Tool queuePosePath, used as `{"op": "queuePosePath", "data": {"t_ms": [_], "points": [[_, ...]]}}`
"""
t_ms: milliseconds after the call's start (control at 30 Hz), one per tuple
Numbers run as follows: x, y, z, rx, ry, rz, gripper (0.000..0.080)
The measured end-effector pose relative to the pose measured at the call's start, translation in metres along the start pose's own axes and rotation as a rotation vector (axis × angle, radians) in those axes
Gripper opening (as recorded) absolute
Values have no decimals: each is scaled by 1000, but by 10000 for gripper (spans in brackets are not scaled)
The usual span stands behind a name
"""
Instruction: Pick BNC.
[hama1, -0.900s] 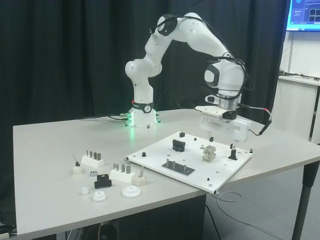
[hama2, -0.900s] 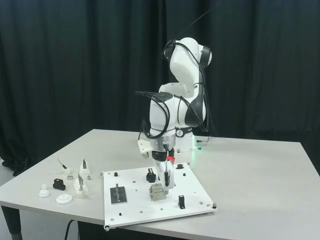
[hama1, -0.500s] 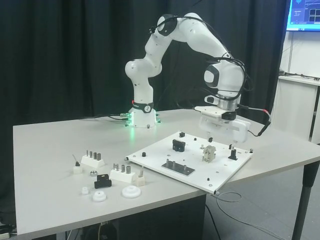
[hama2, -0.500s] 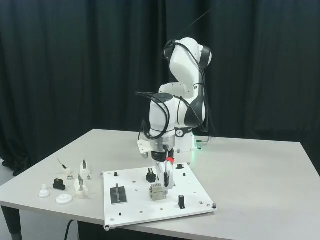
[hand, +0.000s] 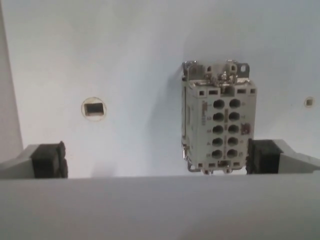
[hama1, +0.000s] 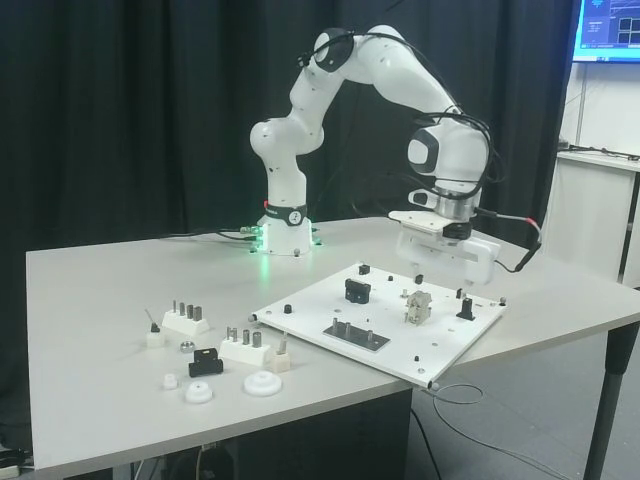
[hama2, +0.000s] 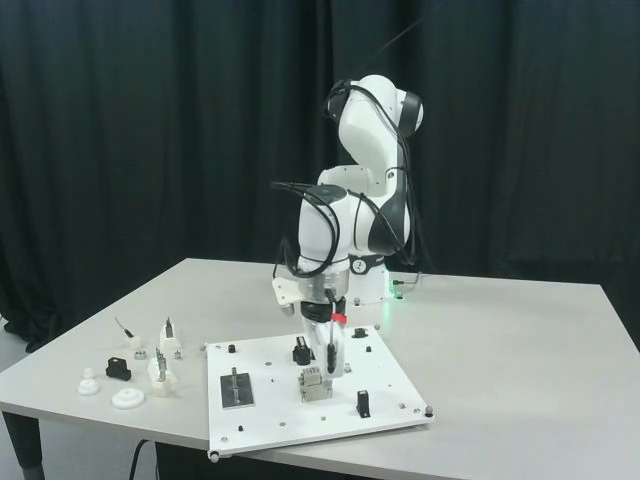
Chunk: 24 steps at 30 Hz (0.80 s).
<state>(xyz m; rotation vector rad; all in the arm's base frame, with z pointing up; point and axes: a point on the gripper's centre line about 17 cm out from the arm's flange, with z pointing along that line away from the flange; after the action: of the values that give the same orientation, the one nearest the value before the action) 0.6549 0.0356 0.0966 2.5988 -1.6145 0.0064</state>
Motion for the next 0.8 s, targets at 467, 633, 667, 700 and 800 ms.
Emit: {"op": "queuePosePath", "data": {"t_ms": [467, 633, 667, 700, 800], "points": [[11, 1, -13, 10, 20, -7, 800], [14, 1, -18, 13, 29, -13, 800], [15, 1, -19, 13, 31, -15, 800], [15, 0, -20, 14, 33, -16, 800], [16, 0, -22, 17, 34, -19, 800]]}}
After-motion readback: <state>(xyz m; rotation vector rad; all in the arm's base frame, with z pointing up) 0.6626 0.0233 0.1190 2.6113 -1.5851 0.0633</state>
